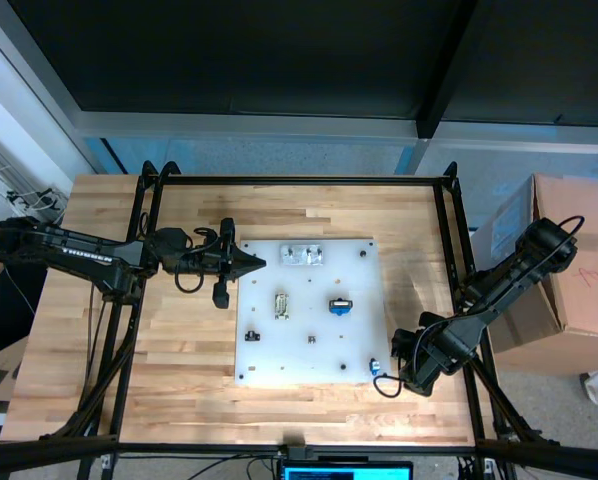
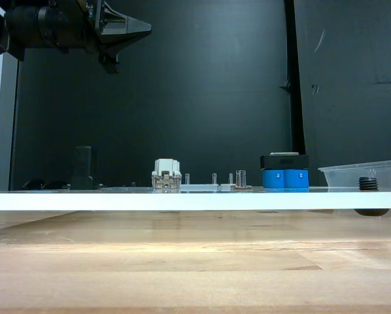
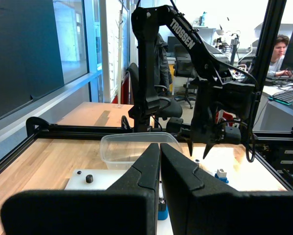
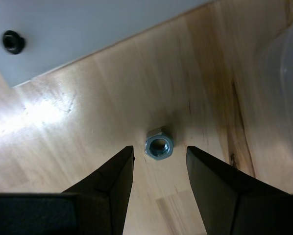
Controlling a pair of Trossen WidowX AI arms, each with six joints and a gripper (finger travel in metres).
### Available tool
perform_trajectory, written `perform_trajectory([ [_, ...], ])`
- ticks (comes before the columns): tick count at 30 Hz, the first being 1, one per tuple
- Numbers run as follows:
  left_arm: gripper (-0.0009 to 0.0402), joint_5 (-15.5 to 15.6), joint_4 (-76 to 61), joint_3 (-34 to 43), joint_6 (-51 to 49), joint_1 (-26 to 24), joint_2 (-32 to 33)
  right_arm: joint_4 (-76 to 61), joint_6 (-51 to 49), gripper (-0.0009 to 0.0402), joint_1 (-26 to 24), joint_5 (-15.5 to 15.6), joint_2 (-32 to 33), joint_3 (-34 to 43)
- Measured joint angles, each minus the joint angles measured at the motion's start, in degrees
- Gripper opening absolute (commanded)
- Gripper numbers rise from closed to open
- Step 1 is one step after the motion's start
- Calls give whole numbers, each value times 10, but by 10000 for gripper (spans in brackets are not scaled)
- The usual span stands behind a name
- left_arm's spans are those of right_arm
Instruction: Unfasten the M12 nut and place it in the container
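Observation:
The silver M12 nut (image 4: 159, 146) lies flat and free on the wooden table, off the white board (image 4: 87, 24) and outside the clear container (image 4: 288, 73). My right gripper (image 4: 160, 152) hangs over it, open, one finger on each side and neither touching it. The black stud (image 2: 368, 184) stands bare with its ribs showing, in front of the container (image 2: 365, 171). In the high view the right gripper (image 1: 397, 372) is off the board's near right corner. My left gripper (image 1: 254, 263) is shut on nothing, raised over the board's far left edge.
On the board stand a white connector (image 2: 166, 178), a blue and black block (image 2: 284, 171) and a few small posts. A cardboard box (image 1: 569, 270) sits to the right of the table. Black frame rails run around the table's edges.

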State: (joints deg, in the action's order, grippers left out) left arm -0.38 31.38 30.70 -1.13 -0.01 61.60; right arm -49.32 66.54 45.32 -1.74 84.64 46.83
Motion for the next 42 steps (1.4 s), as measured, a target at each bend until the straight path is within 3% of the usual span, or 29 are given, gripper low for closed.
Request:
perform_trajectory([
  [19, 0, 0, 0, 0, 0, 0, 0, 63, 32, 138, -1, 2, 37, -32],
  [25, 0, 0, 0, 0, 0, 0, 0, 63, 33, 104, -1, 2, 37, -33],
  [37, 0, 0, 0, 0, 0, 0, 0, 60, 34, -3, -1, 6, 37, -34],
  [42, 0, 0, 0, 0, 0, 0, 0, 57, 33, 10, -2, 14, 33, -29],
])
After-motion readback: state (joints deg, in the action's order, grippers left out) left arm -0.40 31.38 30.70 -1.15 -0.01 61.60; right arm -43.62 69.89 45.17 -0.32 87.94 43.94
